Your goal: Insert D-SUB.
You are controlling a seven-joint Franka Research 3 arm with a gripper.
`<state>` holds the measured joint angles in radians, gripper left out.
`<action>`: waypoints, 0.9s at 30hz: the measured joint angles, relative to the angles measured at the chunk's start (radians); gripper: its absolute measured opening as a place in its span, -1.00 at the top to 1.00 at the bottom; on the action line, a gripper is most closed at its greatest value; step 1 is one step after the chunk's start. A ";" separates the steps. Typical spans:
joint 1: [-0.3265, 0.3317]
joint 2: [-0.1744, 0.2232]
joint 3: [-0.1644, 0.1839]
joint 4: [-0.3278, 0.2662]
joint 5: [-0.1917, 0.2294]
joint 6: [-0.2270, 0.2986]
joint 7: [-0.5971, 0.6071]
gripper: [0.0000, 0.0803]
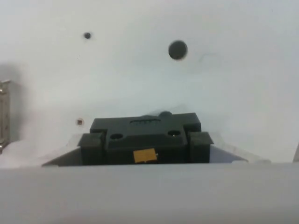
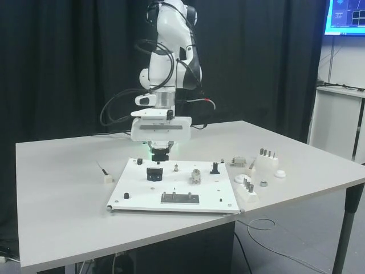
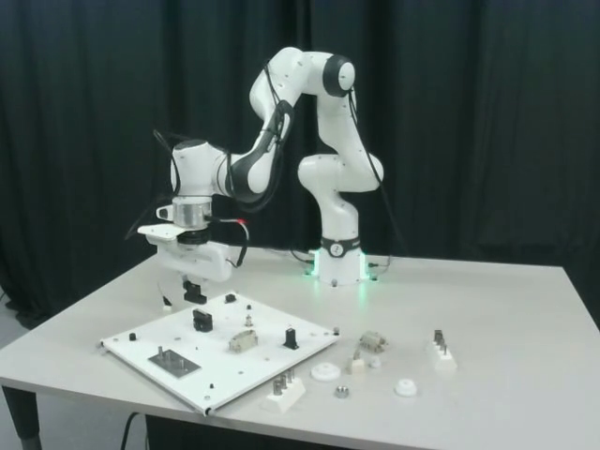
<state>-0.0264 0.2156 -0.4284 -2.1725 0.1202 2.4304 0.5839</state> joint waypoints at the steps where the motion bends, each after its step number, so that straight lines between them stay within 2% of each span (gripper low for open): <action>1: 0.000 -0.002 -0.003 -0.004 0.003 0.001 0.000 0.05; 9: 0.000 -0.017 -0.022 -0.029 0.025 0.001 0.034 0.05; 16: 0.000 -0.033 -0.029 -0.045 0.027 0.000 0.114 0.05; 27: 0.000 -0.039 -0.038 -0.052 0.025 -0.002 0.159 0.05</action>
<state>-0.0264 0.1771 -0.4662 -2.2247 0.1449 2.4288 0.7432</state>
